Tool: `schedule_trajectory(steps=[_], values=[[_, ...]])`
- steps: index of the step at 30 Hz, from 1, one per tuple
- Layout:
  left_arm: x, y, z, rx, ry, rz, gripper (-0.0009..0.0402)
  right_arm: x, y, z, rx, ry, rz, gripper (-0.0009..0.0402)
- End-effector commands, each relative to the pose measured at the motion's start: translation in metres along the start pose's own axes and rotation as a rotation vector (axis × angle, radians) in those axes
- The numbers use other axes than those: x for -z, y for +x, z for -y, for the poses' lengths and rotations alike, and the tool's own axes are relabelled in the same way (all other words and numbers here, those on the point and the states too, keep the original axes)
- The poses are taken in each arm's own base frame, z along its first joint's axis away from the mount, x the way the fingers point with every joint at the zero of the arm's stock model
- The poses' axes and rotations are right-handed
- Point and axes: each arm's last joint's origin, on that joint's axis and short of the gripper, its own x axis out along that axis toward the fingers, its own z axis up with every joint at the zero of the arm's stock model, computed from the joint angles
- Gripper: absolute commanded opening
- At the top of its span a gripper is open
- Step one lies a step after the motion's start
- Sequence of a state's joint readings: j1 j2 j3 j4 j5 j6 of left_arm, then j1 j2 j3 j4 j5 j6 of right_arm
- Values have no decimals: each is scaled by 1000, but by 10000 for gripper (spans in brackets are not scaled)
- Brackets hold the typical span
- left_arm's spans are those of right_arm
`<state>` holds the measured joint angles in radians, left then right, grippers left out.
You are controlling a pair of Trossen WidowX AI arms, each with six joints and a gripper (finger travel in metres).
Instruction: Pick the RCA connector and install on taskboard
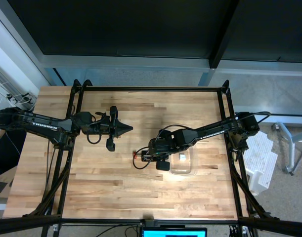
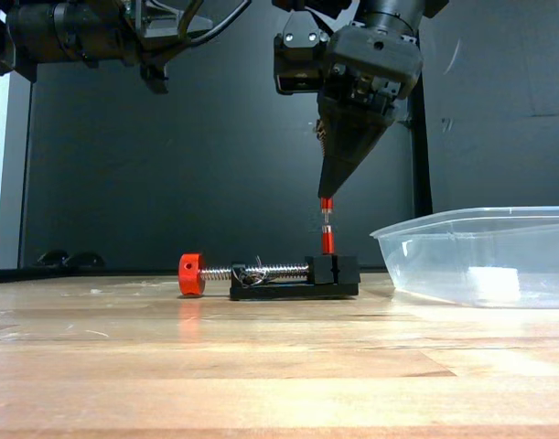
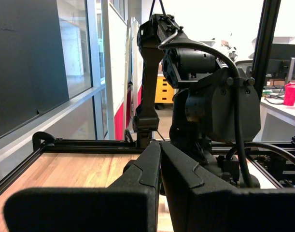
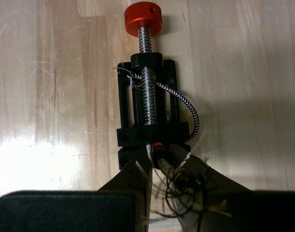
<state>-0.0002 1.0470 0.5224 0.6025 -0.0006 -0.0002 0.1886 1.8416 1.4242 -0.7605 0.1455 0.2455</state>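
The taskboard [image 2: 293, 273] is a small black block with a threaded rod and a red-orange knob [image 2: 190, 274]; it lies on the wooden table. My right gripper [image 2: 327, 196] points straight down over the block's end far from the knob, shut on the RCA connector [image 2: 327, 224]. This small silvery and red piece stands upright, and its lower end meets the block's top. In the right wrist view the connector [image 4: 158, 146] sits between the fingertips at the taskboard [image 4: 147, 130] edge. My left gripper [image 1: 128, 129] hovers apart at the left, shut and holding nothing.
A clear plastic tray [image 2: 499, 261] stands right of the taskboard, close to the right gripper, with a small white piece inside. A braided wire [image 4: 183, 104] loops beside the taskboard. Black frame rails run around the table edges.
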Motion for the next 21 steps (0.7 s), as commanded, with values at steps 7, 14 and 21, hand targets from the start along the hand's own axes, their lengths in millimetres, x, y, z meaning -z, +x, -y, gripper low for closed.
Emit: schedule_trajectory(steps=[7,14,21], values=[[0,0,0,0,0,1,0,0,1,2,4,-8,0,0],[0,0,0,0,0,0,0,1,2,3,5,-12,-4,0],[0,0,0,0,0,0,0,1,3,3,6,-11,-6,0]])
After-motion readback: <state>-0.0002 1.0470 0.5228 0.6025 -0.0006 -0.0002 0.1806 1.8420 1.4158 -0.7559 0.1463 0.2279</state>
